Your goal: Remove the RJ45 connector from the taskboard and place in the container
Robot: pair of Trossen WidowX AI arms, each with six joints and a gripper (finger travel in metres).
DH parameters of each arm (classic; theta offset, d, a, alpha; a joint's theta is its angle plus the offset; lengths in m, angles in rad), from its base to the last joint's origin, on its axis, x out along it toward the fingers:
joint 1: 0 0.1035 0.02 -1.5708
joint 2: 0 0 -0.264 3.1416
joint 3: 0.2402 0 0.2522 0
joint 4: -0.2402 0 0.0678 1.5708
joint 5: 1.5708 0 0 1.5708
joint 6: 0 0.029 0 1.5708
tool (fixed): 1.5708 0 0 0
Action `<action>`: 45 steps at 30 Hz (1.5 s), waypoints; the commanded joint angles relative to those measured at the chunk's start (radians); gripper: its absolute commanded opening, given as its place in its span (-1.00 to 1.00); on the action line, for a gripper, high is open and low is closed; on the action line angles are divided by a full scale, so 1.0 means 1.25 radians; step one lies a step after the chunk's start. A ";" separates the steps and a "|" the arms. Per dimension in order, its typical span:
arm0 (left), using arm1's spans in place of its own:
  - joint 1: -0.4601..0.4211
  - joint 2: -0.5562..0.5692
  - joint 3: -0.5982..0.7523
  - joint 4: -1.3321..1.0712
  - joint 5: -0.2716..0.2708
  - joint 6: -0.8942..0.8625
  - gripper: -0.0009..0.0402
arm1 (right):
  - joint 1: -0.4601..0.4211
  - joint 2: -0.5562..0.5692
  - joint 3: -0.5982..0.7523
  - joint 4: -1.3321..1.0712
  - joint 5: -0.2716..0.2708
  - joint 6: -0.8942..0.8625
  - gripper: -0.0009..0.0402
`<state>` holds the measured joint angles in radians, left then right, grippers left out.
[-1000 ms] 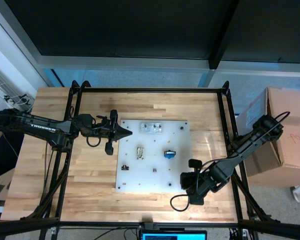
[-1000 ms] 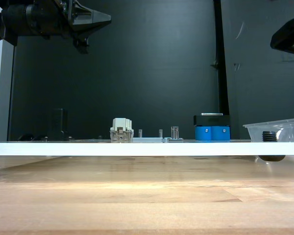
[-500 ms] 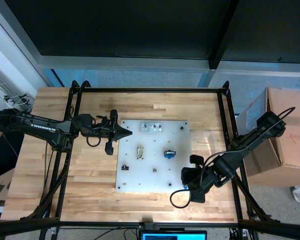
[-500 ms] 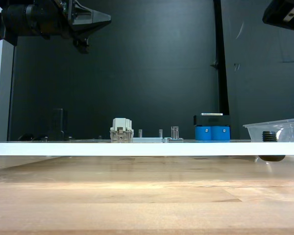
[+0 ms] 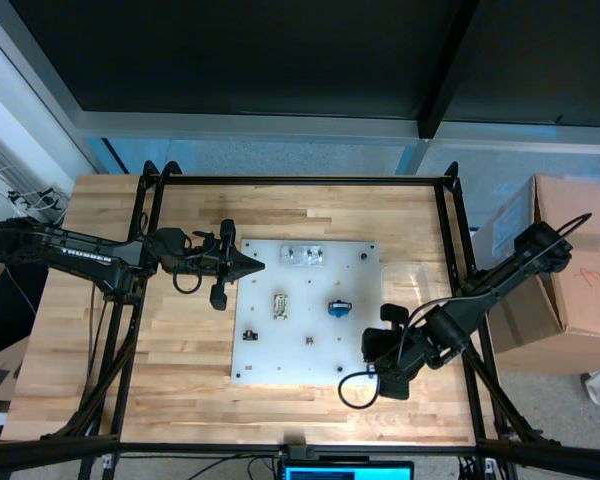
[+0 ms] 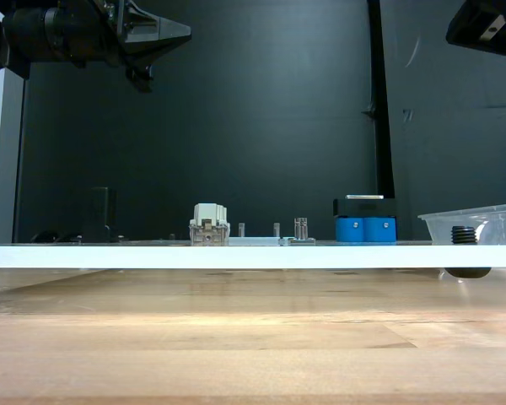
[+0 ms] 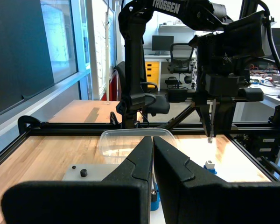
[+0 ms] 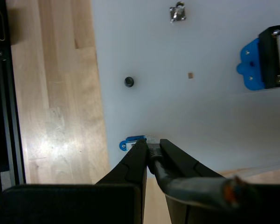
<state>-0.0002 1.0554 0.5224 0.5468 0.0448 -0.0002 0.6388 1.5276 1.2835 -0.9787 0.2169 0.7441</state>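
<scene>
The wooden table (image 5: 180,360) carries the white taskboard (image 5: 305,340) at its middle. Taking the board's middle as the clock's centre, the right gripper (image 8: 151,144) hangs at about five o'clock, over the board's near right corner and high above it, as the low view shows. Its fingers (image 8: 135,161) are pinched on a dark plug that seems to be the RJ45 connector (image 8: 152,151), though most of it is hidden between them. The connector is held clear of the board, and its grey cable (image 8: 186,186) trails back past the wrist. Its small blue seat (image 8: 129,143) lies on the board below the fingertips, apart from the plug.

Farther in, near the board's middle, stand a beige socket (image 5: 279,305) and, at about two o'clock from it, a blue block with a black top (image 5: 338,308). The clear plastic container (image 6: 489,215) sits beside the board's right edge at about three o'clock, with a small black ribbed part (image 6: 464,234) inside it.

At about ten o'clock, the left gripper (image 5: 248,266) hovers just at the board's left edge, well above the surface. It points inward, its fingers (image 7: 137,158) pressed together with nothing between them.
</scene>
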 commanded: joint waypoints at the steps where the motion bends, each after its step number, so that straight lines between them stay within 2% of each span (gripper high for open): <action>1: 0.000 0.000 0.000 0.000 0.000 0.000 -0.96 | -0.016 -0.011 -0.005 -0.007 0.001 -0.016 -0.92; 4: 0.000 0.000 0.000 0.000 0.000 0.000 -0.96 | -0.036 -0.028 -0.011 -0.014 0.001 -0.018 -0.81; 9: 0.000 0.000 0.000 0.000 0.000 0.000 -0.96 | -0.070 -0.071 -0.045 -0.022 0.002 -0.038 -0.52; 16: 0.000 0.000 0.000 0.000 0.000 0.000 -0.96 | -0.123 -0.167 -0.135 -0.022 0.005 -0.063 -0.10; 21: 0.000 0.000 0.000 0.000 0.000 0.000 -0.96 | -0.157 -0.255 -0.208 -0.028 0.004 -0.085 0.08; 31: 0.000 0.000 0.000 0.000 0.000 0.000 -0.96 | -0.185 -0.377 -0.315 -0.029 0.003 -0.094 0.14; 41: 0.000 0.000 0.000 0.000 0.000 0.000 -0.96 | -0.186 -0.380 -0.319 -0.027 -0.002 -0.104 0.13; 45: 0.000 0.000 0.000 0.000 0.000 0.000 -0.96 | -0.185 -0.354 -0.313 -0.018 -0.033 -0.144 0.13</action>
<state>-0.0002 1.0550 0.5228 0.5468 0.0448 -0.0002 0.4068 1.0698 0.8845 -1.0031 0.1905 0.5846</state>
